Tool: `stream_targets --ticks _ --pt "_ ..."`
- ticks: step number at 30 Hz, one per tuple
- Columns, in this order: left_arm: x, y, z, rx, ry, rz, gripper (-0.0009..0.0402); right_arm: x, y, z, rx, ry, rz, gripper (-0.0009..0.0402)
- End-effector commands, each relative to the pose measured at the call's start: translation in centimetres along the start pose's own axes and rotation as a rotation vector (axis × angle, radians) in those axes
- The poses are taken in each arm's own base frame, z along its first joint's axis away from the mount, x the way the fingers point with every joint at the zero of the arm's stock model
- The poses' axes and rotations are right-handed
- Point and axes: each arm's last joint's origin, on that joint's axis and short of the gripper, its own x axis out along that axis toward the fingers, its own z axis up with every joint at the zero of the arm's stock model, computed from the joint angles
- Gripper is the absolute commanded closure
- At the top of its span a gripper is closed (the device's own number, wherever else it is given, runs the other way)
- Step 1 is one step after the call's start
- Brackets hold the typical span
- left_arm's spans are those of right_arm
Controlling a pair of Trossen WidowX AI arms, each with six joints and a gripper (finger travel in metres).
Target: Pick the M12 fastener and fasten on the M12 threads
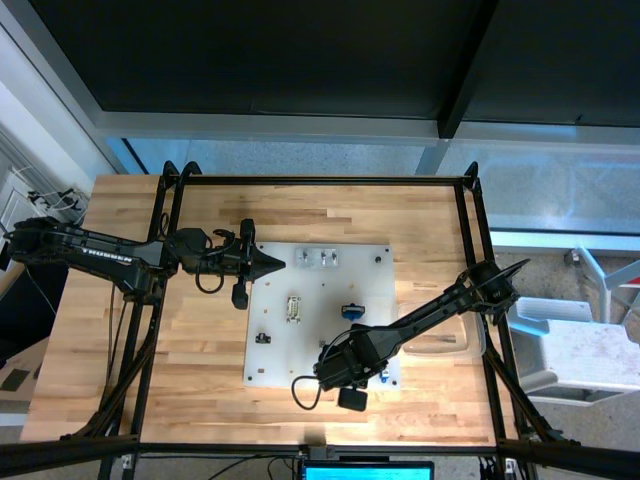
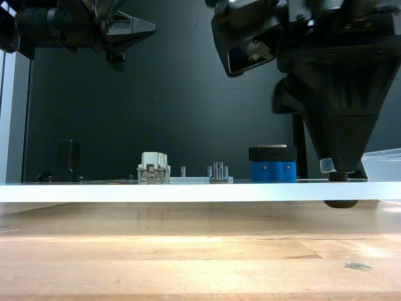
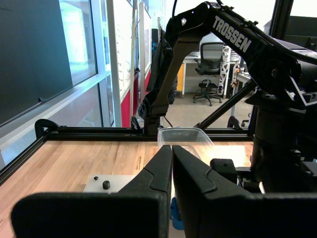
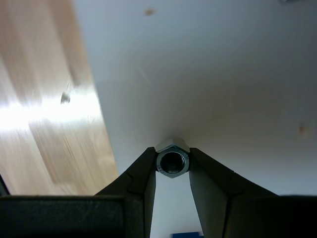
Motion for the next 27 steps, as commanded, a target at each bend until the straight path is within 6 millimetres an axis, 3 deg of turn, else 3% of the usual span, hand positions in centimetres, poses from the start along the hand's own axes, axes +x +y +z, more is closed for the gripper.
stream_targets --ticks 1,8,27 --pt "0.01 0.00 0.00 0.000 0.000 0.000 0.0393 0.04 -0.02 -0.01 0.207 0.000 -0.003 0.0380" --pt "0.01 0.00 0.00 0.000 0.000 0.000 0.0393 0.06 -0.03 -0.02 0.696 0.000 -0.004 0.0380" --pt "0.01 0.01 0.00 0.000 0.000 0.000 0.0393 0.34 -0.17 -0.18 1.704 -0.003 -0.017 0.0380"
